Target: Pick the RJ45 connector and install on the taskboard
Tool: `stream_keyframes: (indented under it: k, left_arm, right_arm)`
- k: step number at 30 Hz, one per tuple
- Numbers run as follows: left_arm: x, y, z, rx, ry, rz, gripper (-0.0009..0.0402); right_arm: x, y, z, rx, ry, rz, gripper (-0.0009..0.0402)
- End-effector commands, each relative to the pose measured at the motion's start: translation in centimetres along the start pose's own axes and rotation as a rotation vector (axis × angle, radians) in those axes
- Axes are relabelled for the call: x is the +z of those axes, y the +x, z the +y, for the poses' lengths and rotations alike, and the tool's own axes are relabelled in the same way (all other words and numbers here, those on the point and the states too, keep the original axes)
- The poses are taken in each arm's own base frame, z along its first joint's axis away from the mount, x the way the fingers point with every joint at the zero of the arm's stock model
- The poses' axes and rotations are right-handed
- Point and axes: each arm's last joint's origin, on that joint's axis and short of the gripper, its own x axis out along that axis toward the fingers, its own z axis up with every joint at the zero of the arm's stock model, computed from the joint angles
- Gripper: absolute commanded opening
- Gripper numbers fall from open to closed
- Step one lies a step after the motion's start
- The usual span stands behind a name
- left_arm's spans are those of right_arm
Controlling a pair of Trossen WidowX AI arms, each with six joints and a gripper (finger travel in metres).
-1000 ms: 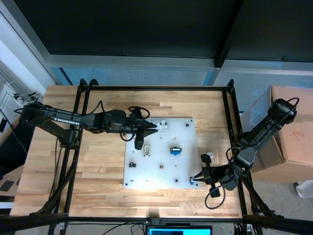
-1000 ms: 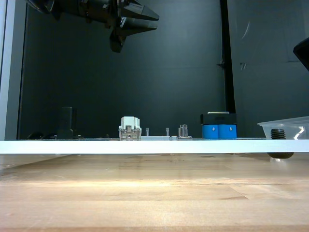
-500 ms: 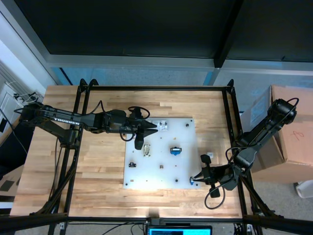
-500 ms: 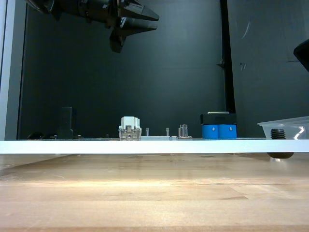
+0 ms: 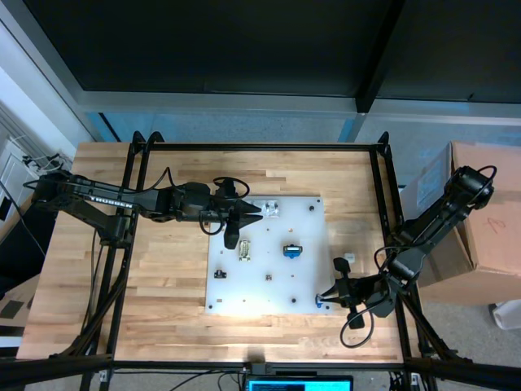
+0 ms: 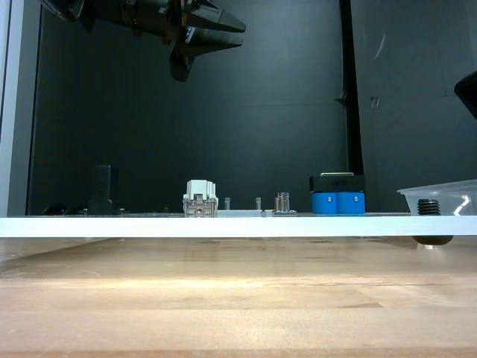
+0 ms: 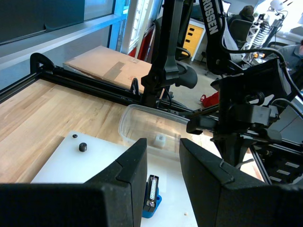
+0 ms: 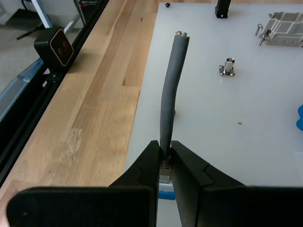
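Left gripper aloft; right gripper: grey-cabled connector, seemingly

The high view looks down and away from above the near edge of the table, taking in the whole board. The low view sits close at table-top height, level with the board's near edge. Each wrist view looks along its own gripper: the left gripper from high over the board toward the right arm, the right gripper low and close over the board. All four views share the board.
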Motion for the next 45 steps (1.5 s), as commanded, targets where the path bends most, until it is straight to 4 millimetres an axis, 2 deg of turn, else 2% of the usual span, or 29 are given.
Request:
stream_keyframes:
  k: [1, 18, 34, 39, 45]
  left_arm:
    - [0.0, 0.0, 0.0, 0.0, 0.0, -0.001, 0.009]
    - [0.0, 0.0, 0.0, 0.0, 0.0, -0.001, 0.009]
    - [0.0, 0.0, 0.0, 0.0, 0.0, -0.001, 0.009]
    - [0.0, 0.0, 0.0, 0.0, 0.0, -0.001, 0.009]
    - [0.0, 0.0, 0.0, 0.0, 0.0, -0.001, 0.009]
  right_arm:
    - [-0.8, 0.2, -0.4, -0.005, -0.001, 0.045, 0.0]
    - [0.1, 0.0, -0.1, 0.009, 0.015, 0.019, 0.0005]
    - [1.5, -1.6, -0.3, 0.054, 0.034, 0.006, 0.0153]
    - [3.0, -3.3, -0.5, 0.076, 0.018, 0.061, 0.0171]
    - [4.4, -4.8, -0.6, 0.08, -0.002, 0.139, 0.0171]
